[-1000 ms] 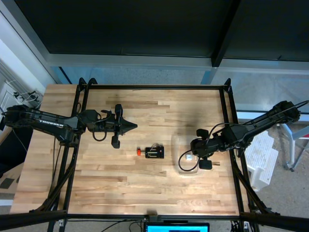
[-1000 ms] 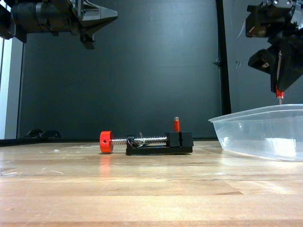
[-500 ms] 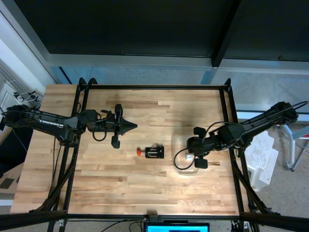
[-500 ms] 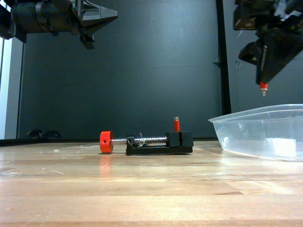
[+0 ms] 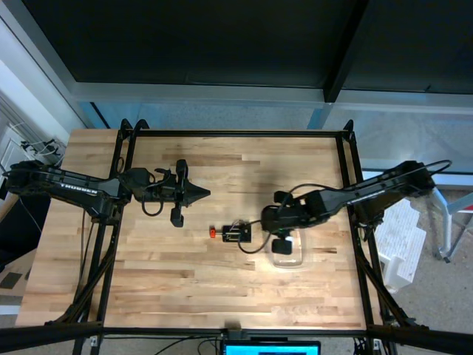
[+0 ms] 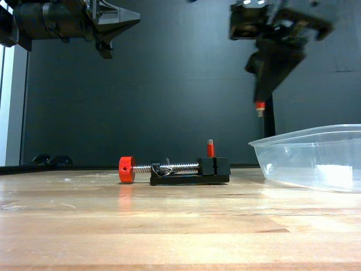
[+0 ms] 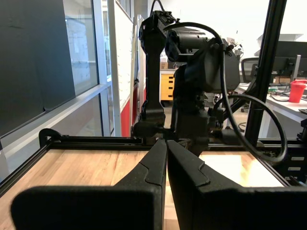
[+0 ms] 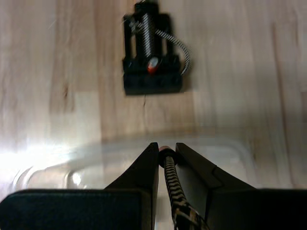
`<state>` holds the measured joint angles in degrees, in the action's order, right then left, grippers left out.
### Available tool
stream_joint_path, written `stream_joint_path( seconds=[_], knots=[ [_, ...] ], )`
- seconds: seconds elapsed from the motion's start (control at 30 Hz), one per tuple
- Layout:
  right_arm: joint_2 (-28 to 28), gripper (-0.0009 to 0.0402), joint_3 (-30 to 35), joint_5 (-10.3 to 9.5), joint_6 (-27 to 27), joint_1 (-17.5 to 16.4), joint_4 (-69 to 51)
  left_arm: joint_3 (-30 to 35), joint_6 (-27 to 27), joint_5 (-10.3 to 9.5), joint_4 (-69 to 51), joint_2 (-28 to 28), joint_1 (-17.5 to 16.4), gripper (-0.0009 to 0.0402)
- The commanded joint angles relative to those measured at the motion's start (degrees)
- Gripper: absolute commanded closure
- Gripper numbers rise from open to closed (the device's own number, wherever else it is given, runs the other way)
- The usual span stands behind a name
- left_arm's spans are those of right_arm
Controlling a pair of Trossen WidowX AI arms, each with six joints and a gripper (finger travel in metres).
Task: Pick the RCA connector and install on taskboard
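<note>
Aloft, left gripper closed; right gripper pinches connector.

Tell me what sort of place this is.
Probably a robotics lab: black-framed wooden table, office desk beyond it. Left hand hovers shut over the table's left; right hand holds the RCA connector near the tray's rim.

We see two matte black jointed arms, white lettering along the left arm at mid-left, thin black cables looping off both, left gripper wedge-fingered, left of centre, right gripper blocky, right of centre.
</note>
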<state>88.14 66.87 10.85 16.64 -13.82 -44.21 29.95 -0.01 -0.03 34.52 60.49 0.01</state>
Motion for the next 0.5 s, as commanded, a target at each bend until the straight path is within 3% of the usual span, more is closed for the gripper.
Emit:
stream_joint_path(
  seconds=[0.03,0.5],
  knots=[
    [2.78,0.0392,2.58,-0.09,-0.92,0.87,0.17,0.0,0.02,0.0,0.02,0.0,0.0,0.0393],
    [10.38,0.0392,9.38,-0.44,-2.16,1.99,1.27,0.0,0.02,0.0,0.0,0.0,-0.02,0.0393]
  ],
)
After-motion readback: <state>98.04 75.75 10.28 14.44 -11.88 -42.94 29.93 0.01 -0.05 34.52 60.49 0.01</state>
